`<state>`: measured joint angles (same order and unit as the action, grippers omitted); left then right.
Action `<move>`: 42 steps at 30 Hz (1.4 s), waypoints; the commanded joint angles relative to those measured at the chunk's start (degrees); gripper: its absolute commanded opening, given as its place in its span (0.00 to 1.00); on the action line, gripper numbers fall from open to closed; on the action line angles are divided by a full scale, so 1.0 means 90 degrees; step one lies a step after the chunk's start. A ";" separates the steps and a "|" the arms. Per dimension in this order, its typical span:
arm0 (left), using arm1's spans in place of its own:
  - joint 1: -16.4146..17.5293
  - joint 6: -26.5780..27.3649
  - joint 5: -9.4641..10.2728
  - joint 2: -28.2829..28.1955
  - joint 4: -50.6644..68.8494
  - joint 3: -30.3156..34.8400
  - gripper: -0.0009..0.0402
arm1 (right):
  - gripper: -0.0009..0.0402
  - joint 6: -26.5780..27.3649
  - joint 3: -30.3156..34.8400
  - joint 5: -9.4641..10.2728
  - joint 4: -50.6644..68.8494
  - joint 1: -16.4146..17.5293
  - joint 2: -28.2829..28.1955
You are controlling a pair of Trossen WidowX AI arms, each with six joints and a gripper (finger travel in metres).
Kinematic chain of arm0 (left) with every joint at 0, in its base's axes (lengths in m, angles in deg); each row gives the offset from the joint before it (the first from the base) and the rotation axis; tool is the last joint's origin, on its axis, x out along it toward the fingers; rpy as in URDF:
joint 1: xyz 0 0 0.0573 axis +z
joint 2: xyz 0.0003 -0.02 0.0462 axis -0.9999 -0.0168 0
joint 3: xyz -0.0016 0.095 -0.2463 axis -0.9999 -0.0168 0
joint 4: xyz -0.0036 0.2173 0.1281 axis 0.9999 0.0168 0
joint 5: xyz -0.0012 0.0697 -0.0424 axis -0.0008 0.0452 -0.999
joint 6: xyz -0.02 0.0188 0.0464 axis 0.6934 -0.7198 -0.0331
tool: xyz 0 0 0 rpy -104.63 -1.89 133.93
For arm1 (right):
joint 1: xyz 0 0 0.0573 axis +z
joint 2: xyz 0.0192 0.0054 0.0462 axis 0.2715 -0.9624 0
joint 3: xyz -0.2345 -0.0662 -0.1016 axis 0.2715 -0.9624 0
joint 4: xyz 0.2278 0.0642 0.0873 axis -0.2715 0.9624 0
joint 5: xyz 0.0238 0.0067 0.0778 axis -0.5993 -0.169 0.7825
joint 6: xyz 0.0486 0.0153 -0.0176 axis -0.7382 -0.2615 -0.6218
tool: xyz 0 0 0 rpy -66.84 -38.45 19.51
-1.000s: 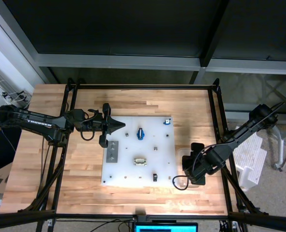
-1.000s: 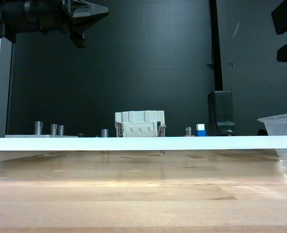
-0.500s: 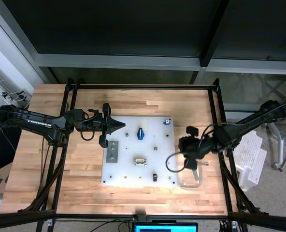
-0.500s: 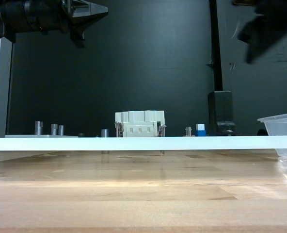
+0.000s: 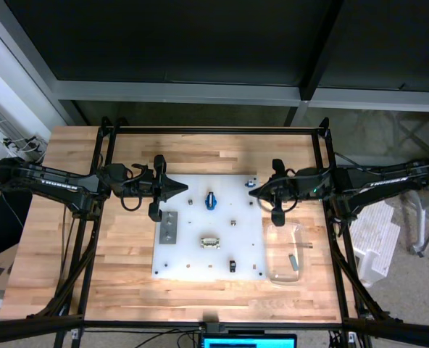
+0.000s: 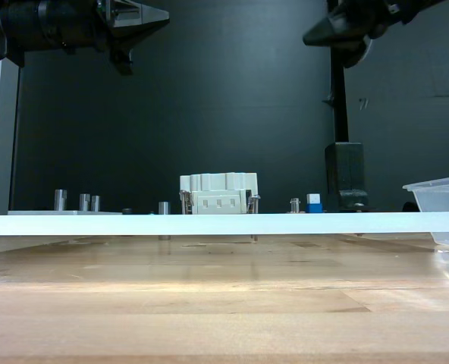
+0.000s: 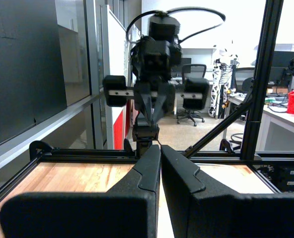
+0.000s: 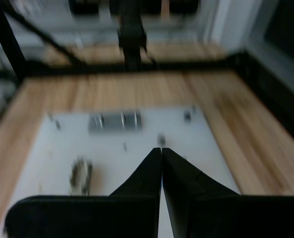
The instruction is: Remove the 16mm bar from the taskboard and place in the container
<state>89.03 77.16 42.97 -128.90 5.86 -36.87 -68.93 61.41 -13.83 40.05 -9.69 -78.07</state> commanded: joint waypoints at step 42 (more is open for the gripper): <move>0.0002 0.0000 -0.0002 0.0000 -0.0002 0.0002 0.02 | 0.02 0.0214 -0.1345 0.0831 -0.3473 -0.0546 0.0119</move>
<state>89.03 77.16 42.95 -128.90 5.84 -36.87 -66.99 49.30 -6.34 8.79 -14.65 -76.97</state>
